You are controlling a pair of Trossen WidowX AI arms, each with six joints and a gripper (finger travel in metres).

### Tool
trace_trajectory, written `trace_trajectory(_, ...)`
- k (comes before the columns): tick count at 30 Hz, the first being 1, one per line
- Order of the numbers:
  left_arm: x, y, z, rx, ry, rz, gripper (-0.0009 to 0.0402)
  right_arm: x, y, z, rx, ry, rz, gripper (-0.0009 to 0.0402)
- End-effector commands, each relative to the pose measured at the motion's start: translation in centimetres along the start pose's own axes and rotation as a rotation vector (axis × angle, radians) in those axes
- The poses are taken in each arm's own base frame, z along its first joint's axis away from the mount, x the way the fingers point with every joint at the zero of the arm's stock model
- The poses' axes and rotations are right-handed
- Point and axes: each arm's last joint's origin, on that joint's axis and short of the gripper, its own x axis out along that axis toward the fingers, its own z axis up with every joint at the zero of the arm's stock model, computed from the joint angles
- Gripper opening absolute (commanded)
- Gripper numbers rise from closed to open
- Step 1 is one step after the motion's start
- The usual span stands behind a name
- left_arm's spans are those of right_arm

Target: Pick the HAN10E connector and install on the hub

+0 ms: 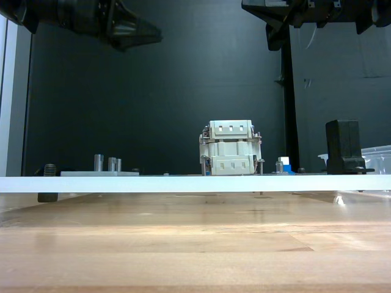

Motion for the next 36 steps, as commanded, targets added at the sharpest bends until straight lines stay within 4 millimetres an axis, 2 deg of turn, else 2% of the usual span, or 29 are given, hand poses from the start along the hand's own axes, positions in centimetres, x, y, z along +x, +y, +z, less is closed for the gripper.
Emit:
trace_trajectory(1,0.0,0.0,0.1,-0.046,-0.006,0.009,0.0164,0.0,0.0,-0.1,-0.002,0.006,-0.001,0.0)
trace_trajectory(5,-0.1,0.3,0.5,-0.151,-0.046,0.066,0.0153,0.0,0.0,-0.1,-0.001,0.008,-0.001,0.0)
trace_trajectory(11,-0.1,0.5,1.1,-0.159,-0.107,0.074,0.0122,0.0,0.0,-0.1,-0.001,0.012,-0.002,0.0)
trace_trajectory(13,-0.1,0.4,1.3,-0.156,-0.126,0.056,0.0088,0.0,0.0,-0.1,-0.001,0.016,-0.002,0.0)
trace_trajectory(17,-0.2,0.4,1.4,-0.15,-0.154,0.034,-0.0005,0.0,0.0,-0.1,-0.001,0.015,-0.004,0.0)
trace_trajectory(19,-0.2,0.5,1.5,-0.16,-0.174,0.046,0.0006,0.0,0.0,-0.1,-0.003,0.015,-0.004,0.0)
trace_trajectory(25,-0.4,0.7,2.2,-0.203,-0.255,0.061,-0.0001,0.0,-0.1,0.0,-0.021,0.003,-0.038,0.0)
trace_trajectory(36,-0.6,0.5,1.9,-0.244,-0.284,0.054,-0.0001,0.0,-0.1,0.2,-0.042,-0.026,-0.035,0.0)
